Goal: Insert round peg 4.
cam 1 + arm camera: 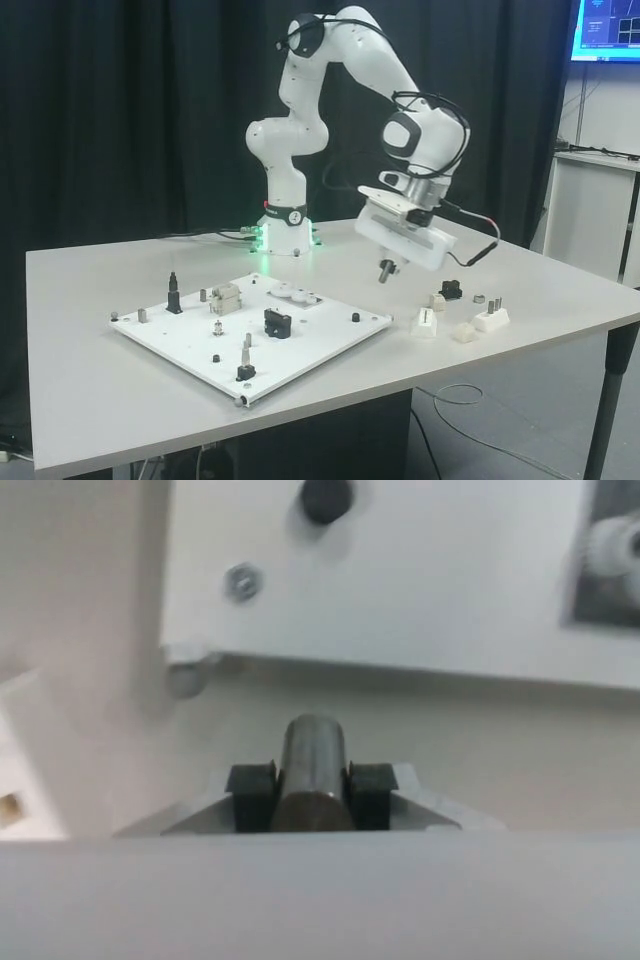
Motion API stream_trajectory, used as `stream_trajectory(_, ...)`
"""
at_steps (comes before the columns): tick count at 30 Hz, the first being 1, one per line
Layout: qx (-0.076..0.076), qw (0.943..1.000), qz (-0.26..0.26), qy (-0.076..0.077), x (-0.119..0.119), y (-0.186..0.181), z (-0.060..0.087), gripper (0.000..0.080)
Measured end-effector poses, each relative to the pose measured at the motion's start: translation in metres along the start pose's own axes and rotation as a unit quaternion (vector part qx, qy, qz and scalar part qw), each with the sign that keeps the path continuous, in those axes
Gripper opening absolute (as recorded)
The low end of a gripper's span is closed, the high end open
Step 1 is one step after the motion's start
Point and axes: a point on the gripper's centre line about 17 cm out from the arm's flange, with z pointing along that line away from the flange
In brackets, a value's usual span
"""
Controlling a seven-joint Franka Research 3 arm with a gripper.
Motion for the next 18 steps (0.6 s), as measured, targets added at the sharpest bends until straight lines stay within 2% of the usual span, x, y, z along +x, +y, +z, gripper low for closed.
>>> stream_trajectory(5,0.002,0.9999,-0.007,0.012,0.013,0.018,0.003,0.0153)
stream_trajectory(10,0.008,0.9986,-0.047,0.022,0.025,0.034,0.010,0.0153)
stream_trajectory(14,0.018,0.9970,-0.072,0.023,0.033,0.046,0.018,0.0153)
stream_trajectory(18,0.034,0.9971,-0.063,0.026,0.041,0.055,0.026,0.0153)
